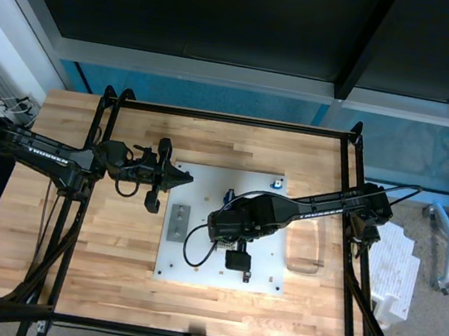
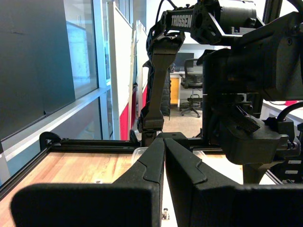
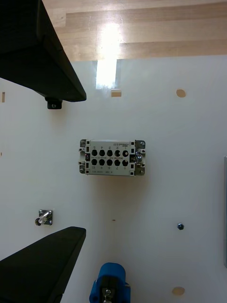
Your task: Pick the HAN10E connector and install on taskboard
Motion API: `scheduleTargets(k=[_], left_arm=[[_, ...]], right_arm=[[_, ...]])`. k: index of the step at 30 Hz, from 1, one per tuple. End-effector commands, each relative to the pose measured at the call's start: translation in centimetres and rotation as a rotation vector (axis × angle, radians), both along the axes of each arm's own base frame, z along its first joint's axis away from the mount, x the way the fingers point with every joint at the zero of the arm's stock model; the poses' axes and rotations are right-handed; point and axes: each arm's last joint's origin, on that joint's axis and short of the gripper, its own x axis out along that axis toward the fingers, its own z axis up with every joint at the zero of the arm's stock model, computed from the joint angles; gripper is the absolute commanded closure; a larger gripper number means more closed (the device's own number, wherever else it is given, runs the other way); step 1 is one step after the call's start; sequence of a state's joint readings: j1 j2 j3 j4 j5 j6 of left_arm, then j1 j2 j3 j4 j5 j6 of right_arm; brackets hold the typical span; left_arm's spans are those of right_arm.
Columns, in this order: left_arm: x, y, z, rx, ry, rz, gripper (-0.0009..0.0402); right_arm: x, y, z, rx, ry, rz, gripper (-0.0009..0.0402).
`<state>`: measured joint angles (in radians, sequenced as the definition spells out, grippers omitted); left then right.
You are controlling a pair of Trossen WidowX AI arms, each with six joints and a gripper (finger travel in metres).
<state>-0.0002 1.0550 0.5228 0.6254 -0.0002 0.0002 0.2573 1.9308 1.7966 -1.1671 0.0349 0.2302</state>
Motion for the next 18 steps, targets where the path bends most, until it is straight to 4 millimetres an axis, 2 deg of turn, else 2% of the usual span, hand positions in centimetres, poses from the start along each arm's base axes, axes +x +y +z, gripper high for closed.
scheduleTargets(k=[1,5,9,13,18], left_arm=[[0.0,0.0,0.0,0.000,0.000,0.000,0.0392],[0.0,0.0,0.0,0.000,0.000,0.000,0.0392],[0.0,0.0,0.0,0.000,0.000,0.000,0.0392],[0.0,0.0,0.0,0.000,0.000,0.000,0.0392],[0.0,0.0,0.0,0.000,0.001,0.000,0.0392]], right_arm=[[-0.2,-0.7,0.5,0.003,-0.013,-0.009,0.0022],[-1.2,-1.9,0.9,0.022,-0.079,-0.032,0.0046],[-2.6,-3.0,1.4,0.044,-0.198,-0.054,0.0093],[-3.8,-4.2,2.1,0.056,-0.314,-0.063,0.0158],[-5.5,-5.8,2.8,0.052,-0.425,-0.069,0.0259]])
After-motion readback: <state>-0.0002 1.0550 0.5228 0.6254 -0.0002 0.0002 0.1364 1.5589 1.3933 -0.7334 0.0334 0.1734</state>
